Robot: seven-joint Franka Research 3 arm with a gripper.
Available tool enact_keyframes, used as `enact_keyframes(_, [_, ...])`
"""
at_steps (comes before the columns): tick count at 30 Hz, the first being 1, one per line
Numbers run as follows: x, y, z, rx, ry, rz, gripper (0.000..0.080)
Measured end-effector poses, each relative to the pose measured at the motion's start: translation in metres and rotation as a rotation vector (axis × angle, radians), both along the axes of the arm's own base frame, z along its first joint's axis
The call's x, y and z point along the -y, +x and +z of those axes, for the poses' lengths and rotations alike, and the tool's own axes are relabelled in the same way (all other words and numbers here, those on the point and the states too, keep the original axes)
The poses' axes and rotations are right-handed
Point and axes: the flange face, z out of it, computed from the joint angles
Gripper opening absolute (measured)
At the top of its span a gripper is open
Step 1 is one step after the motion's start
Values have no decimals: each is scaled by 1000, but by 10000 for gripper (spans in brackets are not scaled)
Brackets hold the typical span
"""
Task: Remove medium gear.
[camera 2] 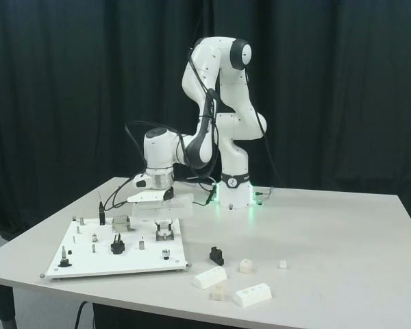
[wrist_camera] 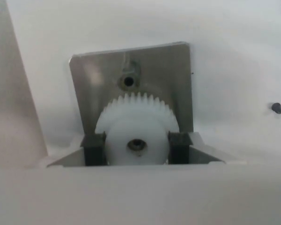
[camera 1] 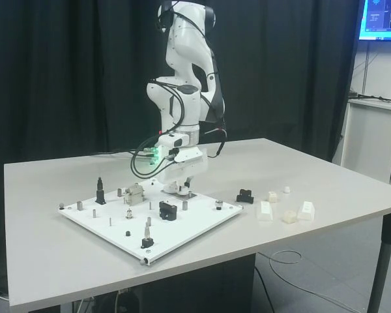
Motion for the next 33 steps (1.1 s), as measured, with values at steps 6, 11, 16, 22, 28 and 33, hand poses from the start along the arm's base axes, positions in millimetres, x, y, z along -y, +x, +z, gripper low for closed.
enact_keyframes(6, [0, 0, 0, -1, 0, -11, 282])
enact_keyframes(11, [0, 0, 0, -1, 1, 29, 282])
enact_keyframes(16, [0, 0, 0, -1, 2, 37, 282])
enact_keyframes(22, [0, 0, 0, -1, 3, 4, 282])
enact_keyframes(28, [1, 0, 1, -6, 4, -19, 282])
enact_keyframes(33, [1, 1, 1, -8, 7, -46, 282])
